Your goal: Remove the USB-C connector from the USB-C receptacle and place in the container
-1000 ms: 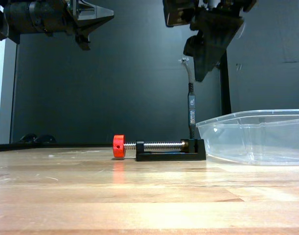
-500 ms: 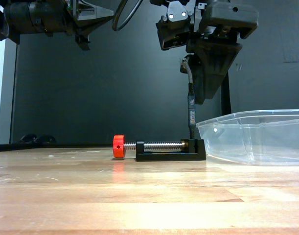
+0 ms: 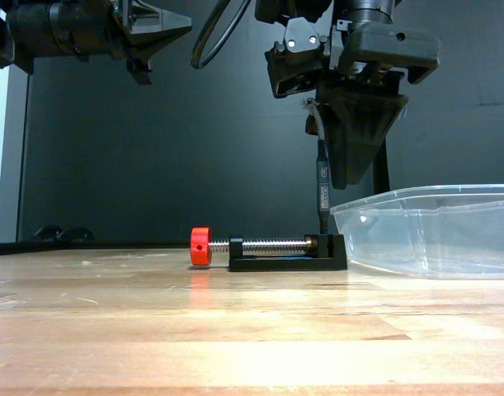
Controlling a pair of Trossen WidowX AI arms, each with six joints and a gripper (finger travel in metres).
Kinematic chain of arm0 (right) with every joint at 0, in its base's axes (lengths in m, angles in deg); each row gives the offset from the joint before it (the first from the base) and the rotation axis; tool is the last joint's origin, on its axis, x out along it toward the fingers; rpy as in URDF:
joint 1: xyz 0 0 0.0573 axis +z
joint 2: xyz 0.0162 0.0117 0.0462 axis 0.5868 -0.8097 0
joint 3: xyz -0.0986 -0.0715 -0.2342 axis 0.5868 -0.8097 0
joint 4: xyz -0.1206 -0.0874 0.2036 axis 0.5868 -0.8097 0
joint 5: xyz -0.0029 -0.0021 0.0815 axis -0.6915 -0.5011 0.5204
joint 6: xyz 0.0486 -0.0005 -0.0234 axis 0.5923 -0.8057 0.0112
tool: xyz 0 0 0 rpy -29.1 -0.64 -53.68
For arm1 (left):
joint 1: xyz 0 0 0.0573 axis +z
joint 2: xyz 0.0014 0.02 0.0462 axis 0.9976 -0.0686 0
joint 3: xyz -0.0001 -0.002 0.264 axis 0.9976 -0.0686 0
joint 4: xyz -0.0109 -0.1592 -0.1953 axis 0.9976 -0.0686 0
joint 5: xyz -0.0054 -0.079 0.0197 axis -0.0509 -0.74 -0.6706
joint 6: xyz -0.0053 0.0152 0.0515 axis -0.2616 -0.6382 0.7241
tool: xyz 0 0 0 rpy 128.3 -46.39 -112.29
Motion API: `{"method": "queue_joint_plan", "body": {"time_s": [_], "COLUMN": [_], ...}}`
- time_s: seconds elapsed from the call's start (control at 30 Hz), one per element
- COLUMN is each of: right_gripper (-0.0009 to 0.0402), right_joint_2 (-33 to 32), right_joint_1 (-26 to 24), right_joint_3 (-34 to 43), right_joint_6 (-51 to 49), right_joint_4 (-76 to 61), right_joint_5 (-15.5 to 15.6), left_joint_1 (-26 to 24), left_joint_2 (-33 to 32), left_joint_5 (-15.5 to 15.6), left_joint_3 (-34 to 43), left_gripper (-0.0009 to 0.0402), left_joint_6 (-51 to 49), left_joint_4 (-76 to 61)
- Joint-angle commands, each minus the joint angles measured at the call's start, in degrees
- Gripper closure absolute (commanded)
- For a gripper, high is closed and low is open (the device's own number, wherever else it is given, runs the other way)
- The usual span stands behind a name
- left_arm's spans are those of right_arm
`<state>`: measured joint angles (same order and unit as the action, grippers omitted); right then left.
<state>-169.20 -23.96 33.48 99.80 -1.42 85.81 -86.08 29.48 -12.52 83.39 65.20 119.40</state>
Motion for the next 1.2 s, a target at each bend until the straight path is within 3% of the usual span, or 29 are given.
{"method": "queue_joint_plan", "body": {"time_s": [0.03,0.43,0.83,1.2], "right_gripper": [0.0258,0.0397,0.0392,0.0393], "right_joint_2": [0.0,0.0,0.7,6.0], "right_joint_1": [0.0,0.0,0.0,0.0], "right_joint_3": [-0.5,-0.5,0.4,5.0], "right_joint_6": [0.0,0.3,0.5,0.5], "right_joint_4": [0.8,1.0,-0.6,-6.0], "right_joint_5": [-0.1,-2.0,-1.9,-1.8], "left_joint_1": [0.0,0.0,0.0,0.0], "left_joint_2": [0.0,0.0,0.0,0.0], "left_joint_5": [0.0,0.0,0.0,0.0], "left_joint_3": [0.0,0.0,0.0,0.0], "left_gripper": [0.0393,0.0393,0.0393,0.0393], "left_joint_6": [0.0,0.0,0.0,0.0], "left_joint_4": [0.0,0.0,0.0,0.0]}}
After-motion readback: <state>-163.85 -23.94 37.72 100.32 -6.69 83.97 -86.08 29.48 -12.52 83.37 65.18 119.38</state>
